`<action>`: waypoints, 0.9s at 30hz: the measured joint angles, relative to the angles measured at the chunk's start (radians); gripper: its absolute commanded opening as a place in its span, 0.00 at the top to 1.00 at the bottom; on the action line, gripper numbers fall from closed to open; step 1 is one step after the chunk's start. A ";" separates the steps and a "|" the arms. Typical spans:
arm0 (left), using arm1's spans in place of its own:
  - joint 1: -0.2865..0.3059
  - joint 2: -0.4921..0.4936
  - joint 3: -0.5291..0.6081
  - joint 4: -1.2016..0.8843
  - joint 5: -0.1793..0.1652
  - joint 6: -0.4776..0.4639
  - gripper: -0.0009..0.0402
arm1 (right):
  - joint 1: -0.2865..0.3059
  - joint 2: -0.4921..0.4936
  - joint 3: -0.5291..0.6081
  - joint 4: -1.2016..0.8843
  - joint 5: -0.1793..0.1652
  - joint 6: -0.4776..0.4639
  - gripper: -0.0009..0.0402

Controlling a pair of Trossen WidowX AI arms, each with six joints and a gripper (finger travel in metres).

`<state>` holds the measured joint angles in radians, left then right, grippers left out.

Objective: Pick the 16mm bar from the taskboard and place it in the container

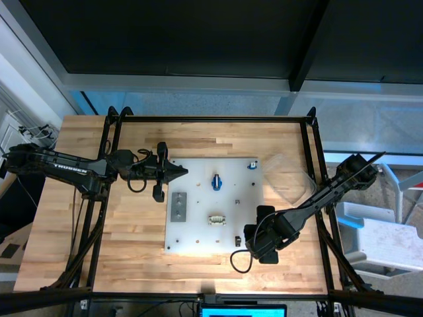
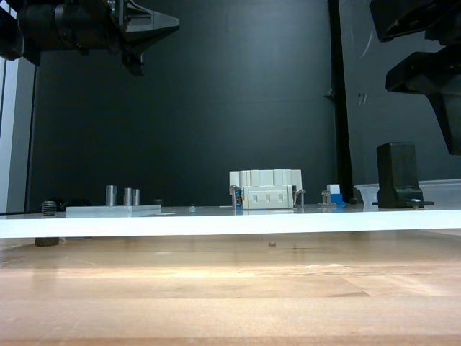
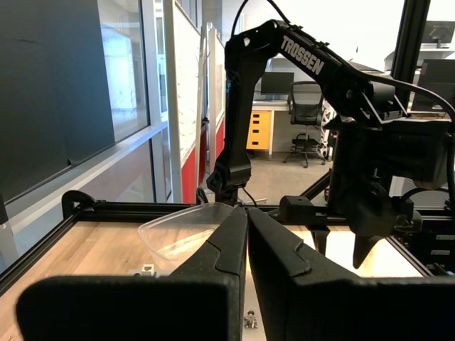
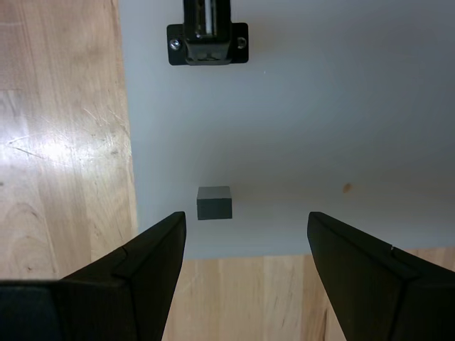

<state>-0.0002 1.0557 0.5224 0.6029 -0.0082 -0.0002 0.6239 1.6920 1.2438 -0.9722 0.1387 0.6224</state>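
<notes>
The white taskboard point(image 1: 198, 231) lies mid-table with a grey metal block point(image 1: 179, 206) on its left part. Short metal bars point(image 2: 111, 195) stand upright in that block; which one is the 16mm bar I cannot tell. The clear container point(image 1: 288, 178) rests at the board's far right edge and also shows ahead of the left wrist as a clear tub point(image 3: 183, 231). My left gripper point(image 1: 182, 170) hovers shut and empty over the board's far left corner. My right gripper point(image 1: 256, 243) hangs open above the near right corner, fingers point(image 4: 153, 245) straddling a small grey square point(image 4: 214, 202).
On the board sit a blue knob point(image 1: 216, 181), a pale connector point(image 1: 217, 220) and a black fitting point(image 4: 207, 35) near the right gripper. A black frame point(image 1: 211, 119) rims the wooden table. The right arm point(image 3: 370, 163) stands across from the left wrist.
</notes>
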 measured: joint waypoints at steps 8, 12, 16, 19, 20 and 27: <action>0.000 0.000 0.000 0.000 0.000 0.000 0.98 | 0.006 0.025 -0.019 0.029 0.001 -0.002 0.40; 0.000 0.000 0.000 0.000 0.000 0.000 0.98 | 0.008 0.041 -0.021 0.042 0.001 -0.003 0.40; 0.000 0.000 0.000 0.000 0.000 0.000 0.98 | 0.011 0.053 -0.023 0.046 0.004 -0.007 0.40; 0.000 0.000 0.000 0.000 0.000 0.000 0.98 | 0.012 0.061 -0.024 0.048 0.004 -0.008 0.40; 0.000 0.000 0.000 0.000 0.000 0.000 0.98 | 0.013 0.064 -0.024 0.050 0.004 -0.009 0.40; 0.000 0.000 0.000 0.000 0.000 0.000 0.98 | 0.017 0.073 -0.025 0.066 0.004 -0.011 0.40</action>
<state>-0.0002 1.0554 0.5224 0.6029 -0.0082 -0.0002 0.6407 1.7653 1.2186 -0.9062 0.1425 0.6117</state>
